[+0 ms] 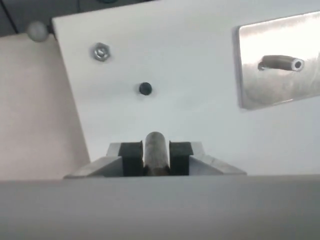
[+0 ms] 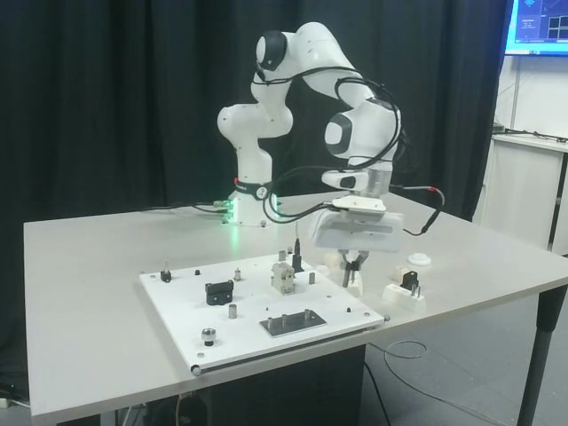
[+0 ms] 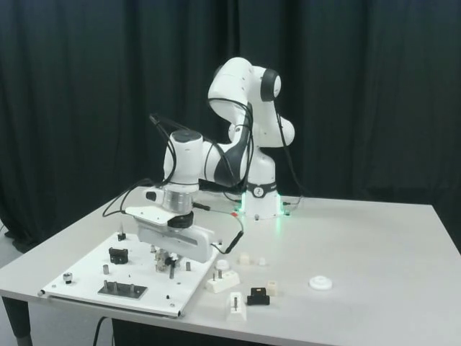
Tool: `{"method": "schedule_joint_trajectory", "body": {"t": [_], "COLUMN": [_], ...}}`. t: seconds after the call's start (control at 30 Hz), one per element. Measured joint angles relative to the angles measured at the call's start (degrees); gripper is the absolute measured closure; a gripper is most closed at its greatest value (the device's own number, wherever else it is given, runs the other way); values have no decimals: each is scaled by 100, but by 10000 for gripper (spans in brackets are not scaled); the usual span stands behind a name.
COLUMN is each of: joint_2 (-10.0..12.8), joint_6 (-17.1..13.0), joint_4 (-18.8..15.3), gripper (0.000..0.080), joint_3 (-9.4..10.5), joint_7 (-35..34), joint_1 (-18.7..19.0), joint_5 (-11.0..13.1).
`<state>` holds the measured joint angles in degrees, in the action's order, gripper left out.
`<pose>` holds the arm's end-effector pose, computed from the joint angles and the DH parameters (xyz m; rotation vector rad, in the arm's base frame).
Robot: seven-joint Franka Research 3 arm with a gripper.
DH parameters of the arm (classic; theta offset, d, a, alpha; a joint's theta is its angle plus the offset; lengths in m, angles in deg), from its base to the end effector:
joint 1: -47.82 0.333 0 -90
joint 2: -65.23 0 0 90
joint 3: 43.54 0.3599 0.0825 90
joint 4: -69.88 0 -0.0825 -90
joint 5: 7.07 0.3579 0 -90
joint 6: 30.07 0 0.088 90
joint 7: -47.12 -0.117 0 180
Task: Insert round peg 3.
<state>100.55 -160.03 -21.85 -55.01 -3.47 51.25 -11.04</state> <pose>0.7006 -0.0767 0.3239 2.6755 -1.3603 0.1772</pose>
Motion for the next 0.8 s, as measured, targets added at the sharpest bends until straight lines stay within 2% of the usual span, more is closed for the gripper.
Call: {"method": "schedule_joint_trajectory", "body": {"t": [0.37, 0.63, 0.8], "joint_2": [-5, -87, -225], "joint_6": [-220, -625, -865], "joint_4": [-249, -630, -932], "gripper": [696, 696, 696], "joint_3": [0, 0, 1], "joint_7": [289, 393, 452], "joint_1": [-74, -104, -105], "joint_5": [23, 24, 24]}}
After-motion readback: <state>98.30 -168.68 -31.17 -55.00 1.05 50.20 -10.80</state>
